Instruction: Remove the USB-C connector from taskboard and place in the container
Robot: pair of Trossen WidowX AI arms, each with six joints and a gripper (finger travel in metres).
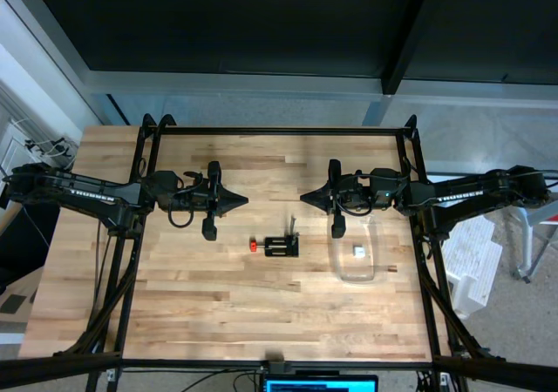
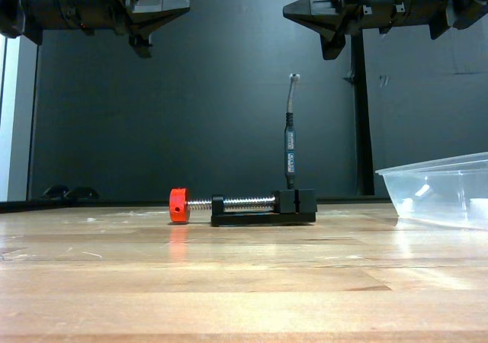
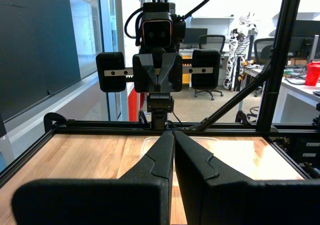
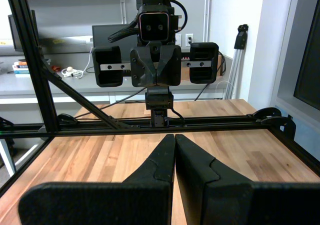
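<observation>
above the wooden table (image 1: pixel 218 296) the left gripper (image 1: pixel 240 202) and right gripper (image 1: pixel 307 198) hung tip to tip, both closed and empty, with the container (image 1: pixel 349 272) right of the taskboard (image 1: pixel 281 246), where the usb-c connector (image 2: pixel 290 137) stood upright.
</observation>
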